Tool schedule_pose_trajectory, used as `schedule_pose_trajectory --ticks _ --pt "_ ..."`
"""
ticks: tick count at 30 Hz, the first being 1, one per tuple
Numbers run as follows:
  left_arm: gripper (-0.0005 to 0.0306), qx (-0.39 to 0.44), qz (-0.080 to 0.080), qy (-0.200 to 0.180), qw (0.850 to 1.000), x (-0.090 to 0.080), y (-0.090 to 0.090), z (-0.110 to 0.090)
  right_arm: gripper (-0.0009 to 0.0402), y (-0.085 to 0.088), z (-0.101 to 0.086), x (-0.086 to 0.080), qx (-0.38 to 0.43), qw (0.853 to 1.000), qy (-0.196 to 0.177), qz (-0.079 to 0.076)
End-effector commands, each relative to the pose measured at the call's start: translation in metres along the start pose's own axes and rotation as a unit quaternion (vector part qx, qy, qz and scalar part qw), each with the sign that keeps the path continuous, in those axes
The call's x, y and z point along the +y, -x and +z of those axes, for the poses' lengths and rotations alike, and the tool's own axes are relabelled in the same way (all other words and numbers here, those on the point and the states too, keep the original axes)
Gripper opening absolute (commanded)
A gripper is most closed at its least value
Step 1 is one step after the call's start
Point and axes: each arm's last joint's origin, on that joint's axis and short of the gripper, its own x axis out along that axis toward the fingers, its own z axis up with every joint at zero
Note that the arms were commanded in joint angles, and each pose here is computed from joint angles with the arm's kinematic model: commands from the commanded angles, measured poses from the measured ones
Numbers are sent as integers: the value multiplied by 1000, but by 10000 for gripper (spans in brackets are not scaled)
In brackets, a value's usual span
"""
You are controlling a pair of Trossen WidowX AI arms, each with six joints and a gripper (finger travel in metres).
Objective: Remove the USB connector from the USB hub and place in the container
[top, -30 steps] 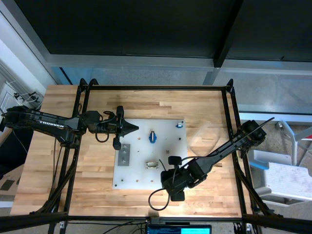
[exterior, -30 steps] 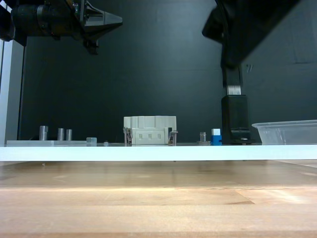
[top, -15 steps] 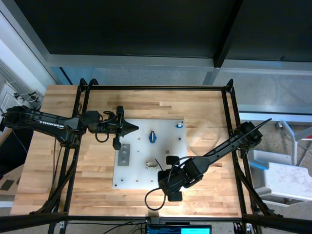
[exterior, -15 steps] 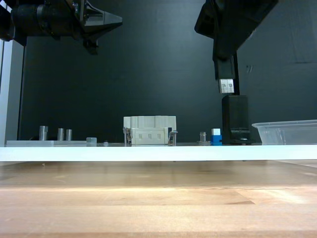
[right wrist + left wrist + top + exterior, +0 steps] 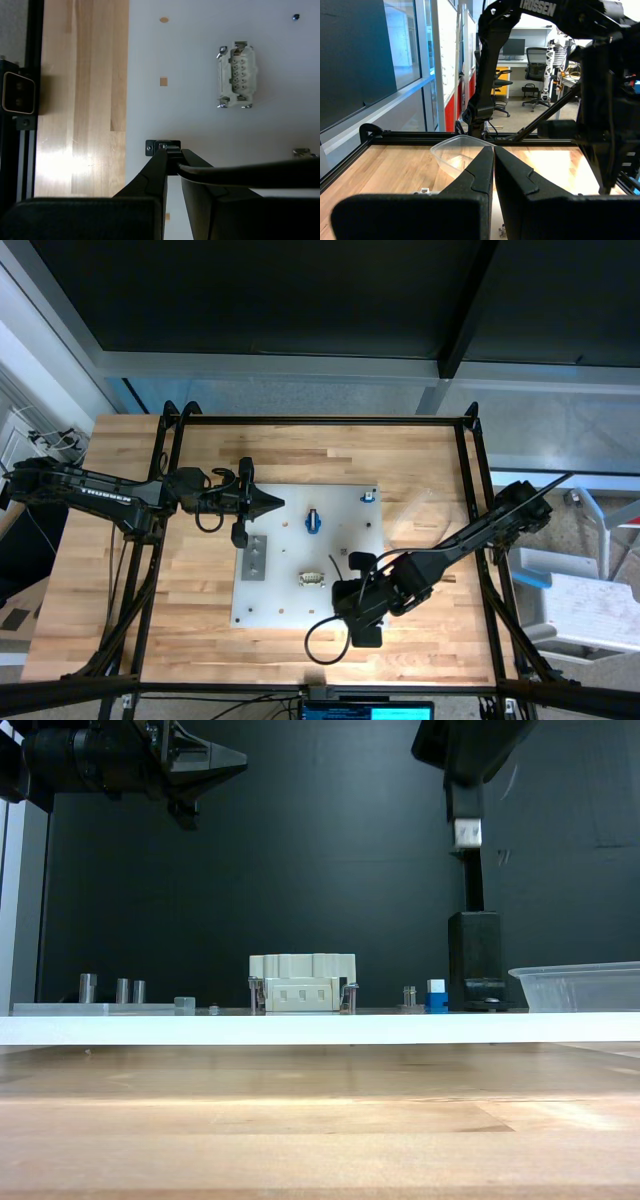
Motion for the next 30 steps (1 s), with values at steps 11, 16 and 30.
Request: schedule_pose_trajectory --ticks 11,16,30 --pt "1 0 0 0 1000 0 0 0 0 35 -26 -29 -29 998 -55 -14" --pt "1 0 0 0 1000 0 0 0 0 47 -44 -46 -33 997 -64 -18" --pt "1 0 0 0 1000 0 0 0 0 66 -92 -93 -19 994 -101 -44"
